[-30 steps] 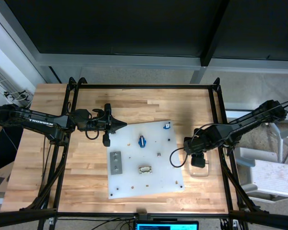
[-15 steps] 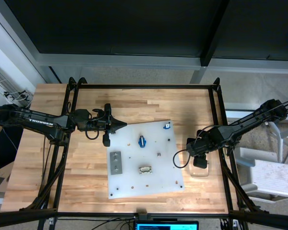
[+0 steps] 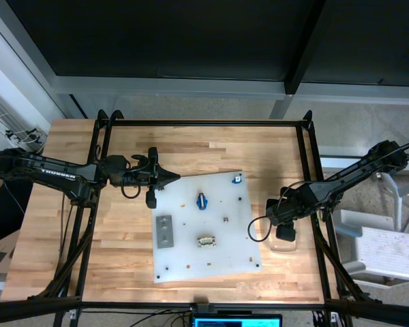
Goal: Remove the HAN10-E connector and place it in the container
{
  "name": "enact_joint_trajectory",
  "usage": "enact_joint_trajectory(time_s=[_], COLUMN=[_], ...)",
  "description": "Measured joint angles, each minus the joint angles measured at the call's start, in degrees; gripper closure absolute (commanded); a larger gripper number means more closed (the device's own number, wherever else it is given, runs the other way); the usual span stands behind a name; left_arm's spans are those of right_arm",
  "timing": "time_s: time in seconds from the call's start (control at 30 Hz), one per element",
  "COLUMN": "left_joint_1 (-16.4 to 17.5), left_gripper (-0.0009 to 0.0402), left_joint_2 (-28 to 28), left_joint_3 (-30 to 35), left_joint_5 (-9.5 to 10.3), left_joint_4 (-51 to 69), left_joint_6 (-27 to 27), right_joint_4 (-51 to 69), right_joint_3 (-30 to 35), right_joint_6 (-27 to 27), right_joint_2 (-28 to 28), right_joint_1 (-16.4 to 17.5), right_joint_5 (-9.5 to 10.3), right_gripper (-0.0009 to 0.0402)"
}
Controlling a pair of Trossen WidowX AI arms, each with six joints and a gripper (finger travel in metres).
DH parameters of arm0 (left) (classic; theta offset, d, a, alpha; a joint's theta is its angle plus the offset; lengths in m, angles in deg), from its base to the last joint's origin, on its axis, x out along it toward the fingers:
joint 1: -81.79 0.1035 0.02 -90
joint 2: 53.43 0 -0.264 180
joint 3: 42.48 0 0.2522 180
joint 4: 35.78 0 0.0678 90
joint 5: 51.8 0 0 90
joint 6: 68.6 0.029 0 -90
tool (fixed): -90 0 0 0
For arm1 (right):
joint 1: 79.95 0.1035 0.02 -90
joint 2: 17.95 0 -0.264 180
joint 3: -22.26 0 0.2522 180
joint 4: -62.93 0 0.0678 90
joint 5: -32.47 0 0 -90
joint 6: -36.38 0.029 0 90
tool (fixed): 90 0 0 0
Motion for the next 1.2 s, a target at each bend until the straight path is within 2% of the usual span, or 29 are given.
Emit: enact_joint_trajectory(time_s=[0.27, 0.67, 0.8, 1.2], left_joint_1=[0.0, 0.0, 0.0, 0.0], left_gripper=[0.0393, 0.0393, 0.0393, 0.0393], left_joint_2=[0.0, 0.0, 0.0, 0.0], left_joint_3=[0.0, 0.0, 0.0, 0.0], left_joint_5=[-0.02, 0.0, 0.0, -0.02], left_joint_4=[0.0, 0.0, 0.0, 0.0], left_joint_6=[0.0, 0.0, 0.0, 0.0], right_joint_4=[-3.8, -3.8, -3.8, -4.2], right_joint_3=[-2.6, -2.8, -2.8, -2.8], right_joint_6=[1.5, 3.0, 3.8, 4.0], right_joint_2=[0.0, 0.0, 0.0, 0.0], right_joint_1=[1.2, 1.4, 1.6, 1.8], right_joint_5=[0.15, 0.22, 0.22, -0.5], right_gripper=[0.0364, 0.0357, 0.0322, 0.018])
